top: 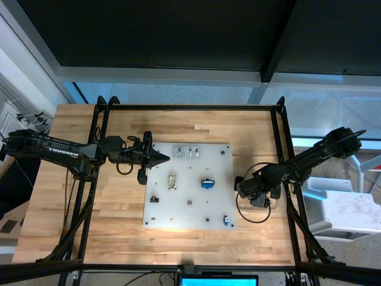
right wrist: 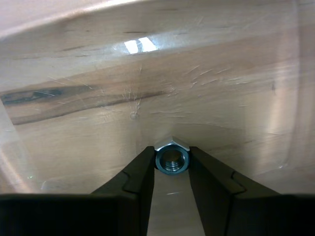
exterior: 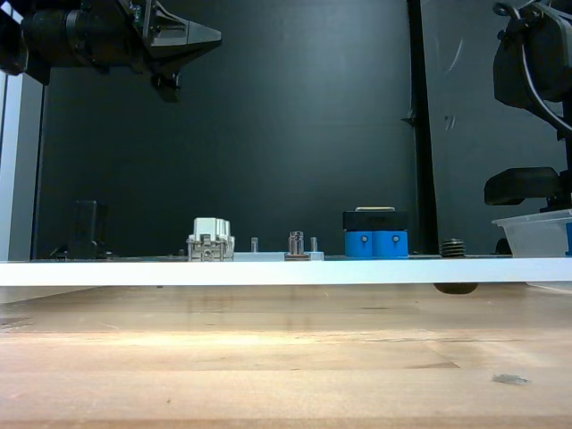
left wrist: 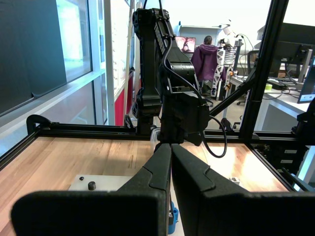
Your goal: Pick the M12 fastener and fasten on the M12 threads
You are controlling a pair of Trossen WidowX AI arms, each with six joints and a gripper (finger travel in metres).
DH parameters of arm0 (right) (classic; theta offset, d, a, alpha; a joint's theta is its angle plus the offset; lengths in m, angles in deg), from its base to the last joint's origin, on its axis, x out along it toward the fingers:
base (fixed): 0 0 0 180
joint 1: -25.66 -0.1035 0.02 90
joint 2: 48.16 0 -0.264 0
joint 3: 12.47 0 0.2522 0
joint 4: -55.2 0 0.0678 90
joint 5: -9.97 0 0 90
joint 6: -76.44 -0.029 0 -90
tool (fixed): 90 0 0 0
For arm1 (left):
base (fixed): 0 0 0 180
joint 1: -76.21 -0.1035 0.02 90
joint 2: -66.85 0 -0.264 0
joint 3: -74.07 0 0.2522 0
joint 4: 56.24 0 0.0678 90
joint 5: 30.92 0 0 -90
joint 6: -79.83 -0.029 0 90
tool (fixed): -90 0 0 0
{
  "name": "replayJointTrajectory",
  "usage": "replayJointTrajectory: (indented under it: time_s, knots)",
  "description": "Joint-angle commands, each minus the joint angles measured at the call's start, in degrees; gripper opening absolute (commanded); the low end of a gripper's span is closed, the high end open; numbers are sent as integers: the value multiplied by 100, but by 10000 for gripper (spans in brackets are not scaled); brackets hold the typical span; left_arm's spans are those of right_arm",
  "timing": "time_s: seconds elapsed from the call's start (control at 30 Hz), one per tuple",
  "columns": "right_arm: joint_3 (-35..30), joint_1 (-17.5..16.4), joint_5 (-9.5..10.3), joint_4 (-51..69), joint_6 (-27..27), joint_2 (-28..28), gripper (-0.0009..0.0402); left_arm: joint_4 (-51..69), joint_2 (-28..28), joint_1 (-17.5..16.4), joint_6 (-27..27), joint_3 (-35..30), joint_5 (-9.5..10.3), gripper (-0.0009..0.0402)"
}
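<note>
The M12 fastener point(right wrist: 172, 158) lies flat on the floor of the clear tray point(exterior: 533, 234), off the right edge of the white board point(top: 189, 215). Its bore points straight up at the wrist camera, and the wooden surface point(top: 71, 196) shows through the plastic beneath it. The right tool point(right wrist: 172, 167) reaches down into that tray and has closed on the nut. One dark fingertip presses each side, seemingly on two opposite flats, with a corner of the hexagon poking out beyond the tips.

It is a small, bright piece of steel, so I judge it light, perfectly stiff and in no danger of being crushed. The trouble will be its smooth faces. Held only at the very tips, it could twist or squirt out if the squeeze sits off centre. Flat-to-flat across the hexagon, with the bore left clear, looks like the right place to hold it, because the hole must meet the threads squarely.

The stud point(exterior: 454, 248) stands bare on the board's near right part, its ribs showing and nothing on top.

The left tool point(top: 164, 158) hangs well above the board's far left edge, its fingers pressed together on nothing.
</note>
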Motion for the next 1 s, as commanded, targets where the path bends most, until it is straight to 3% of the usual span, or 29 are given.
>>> replayJointTrajectory:
  time_s: [0.03,0.47,0.77,1.0]
  knots:
    - [2,0,4,9,-4,7,59,-2,0,-2,-2,-2,-4,0]
    - [-439,0,2,531,-4,-142,16,-2,0,0,-2,-2,-2,0]
    - [-1665,-2,4,1628,24,-212,16,-2,0,-2,-2,-2,-2,0]
    - [-2664,-17,11,2124,175,286,16,-2,0,-2,-2,-2,-2,0]
